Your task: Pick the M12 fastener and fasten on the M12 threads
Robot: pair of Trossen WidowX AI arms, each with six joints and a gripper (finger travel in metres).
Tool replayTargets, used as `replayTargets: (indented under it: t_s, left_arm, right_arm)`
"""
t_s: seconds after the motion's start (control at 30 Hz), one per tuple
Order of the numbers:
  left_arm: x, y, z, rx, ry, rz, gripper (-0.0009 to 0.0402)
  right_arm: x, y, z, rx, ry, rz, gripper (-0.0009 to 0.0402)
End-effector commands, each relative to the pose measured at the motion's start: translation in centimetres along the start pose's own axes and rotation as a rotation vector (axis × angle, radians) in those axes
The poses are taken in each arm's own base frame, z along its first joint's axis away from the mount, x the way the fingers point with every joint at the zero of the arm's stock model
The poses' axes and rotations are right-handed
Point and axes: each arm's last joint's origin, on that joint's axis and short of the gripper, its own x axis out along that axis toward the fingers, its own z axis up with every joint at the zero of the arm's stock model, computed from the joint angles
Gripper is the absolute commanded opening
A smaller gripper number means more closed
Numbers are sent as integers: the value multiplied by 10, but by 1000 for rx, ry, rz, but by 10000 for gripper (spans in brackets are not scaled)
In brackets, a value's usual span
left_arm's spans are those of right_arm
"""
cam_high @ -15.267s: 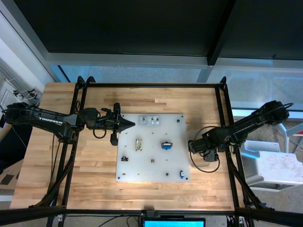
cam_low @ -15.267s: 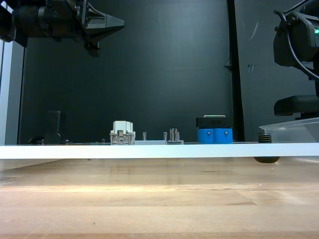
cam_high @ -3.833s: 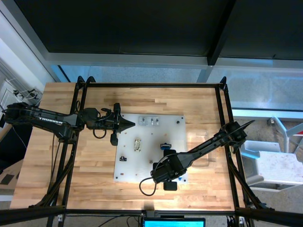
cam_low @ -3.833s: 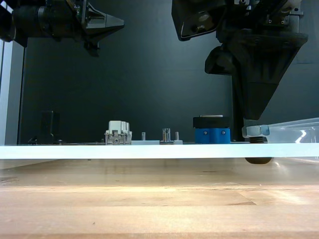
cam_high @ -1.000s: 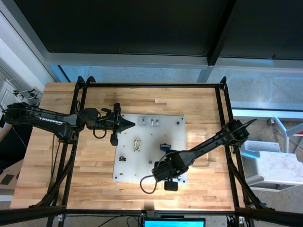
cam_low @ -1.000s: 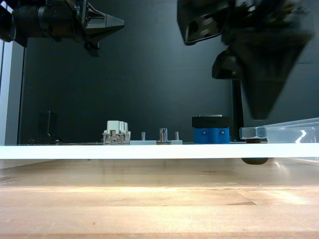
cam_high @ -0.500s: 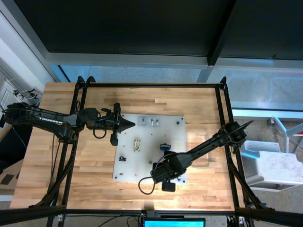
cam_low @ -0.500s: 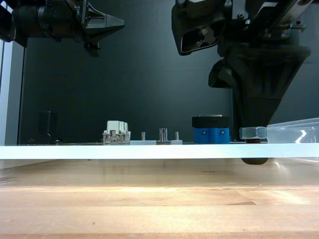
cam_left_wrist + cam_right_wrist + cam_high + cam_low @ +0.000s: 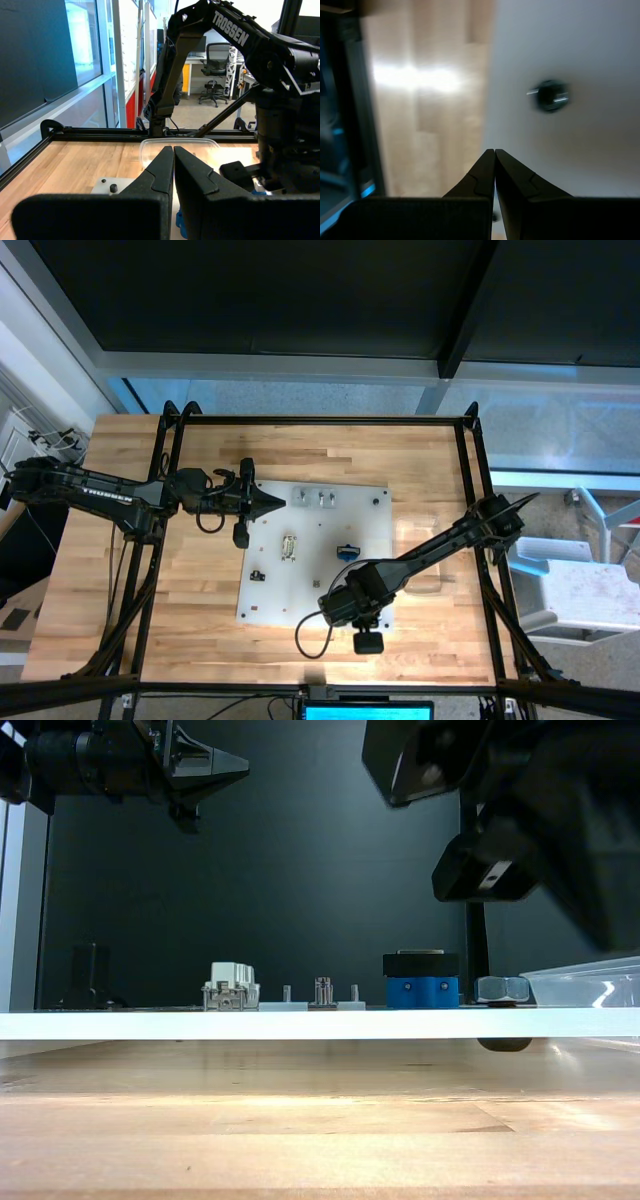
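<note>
The right tool [image 9: 495,150] is clenched on itself, its two fingers pressed tip to tip and gripping no part. It hangs over the near right part of the white board [image 9: 300,590], pointing down, and in the low view it shows as a dark blurred mass above the board's right end.

Below it and apart from it, the M12 nut [image 9: 503,988] sits on its stud at the board's near right edge. It is run low enough that the low view shows no ribs under it. In the right wrist view, what seems to be the same nut is a blurred round shape on the white board, away from the fingertips. In the high view the right arm covers that spot.

The clear tray [image 9: 585,982] lies behind the nut, and a blue-capped block [image 9: 421,990] stands just beside it, toward mid-board.

The left tool [image 9: 173,148] is also clenched and holds no part. It hovers high over the board's far left corner, well apart from the nut, above the table [image 9: 200,590].
</note>
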Motion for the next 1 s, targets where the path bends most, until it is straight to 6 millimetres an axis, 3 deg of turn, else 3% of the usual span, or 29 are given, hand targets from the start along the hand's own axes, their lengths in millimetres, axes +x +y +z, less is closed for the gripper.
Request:
replayTargets:
  t_s: [0.03,0.27,0.53,0.87,1.0]
  left_arm:
    - [0,0,0,0,0,0,0]
    - [0,0,0,0,0,0,0]
    - [0,0,0,0,0,0,0]
    - [0,0,0,0,0,0,0]
    - [0,0,0,0,0,0,0]
  right_arm:
    - [-4,-1,0,35,-40,-68,0]
    - [-5,-6,3,88,-124,-209,0]
    - [7,-9,6,116,-115,-233,0]
    - [7,-6,8,128,-122,-173,0]
    - [8,-1,7,58,-40,7,0]
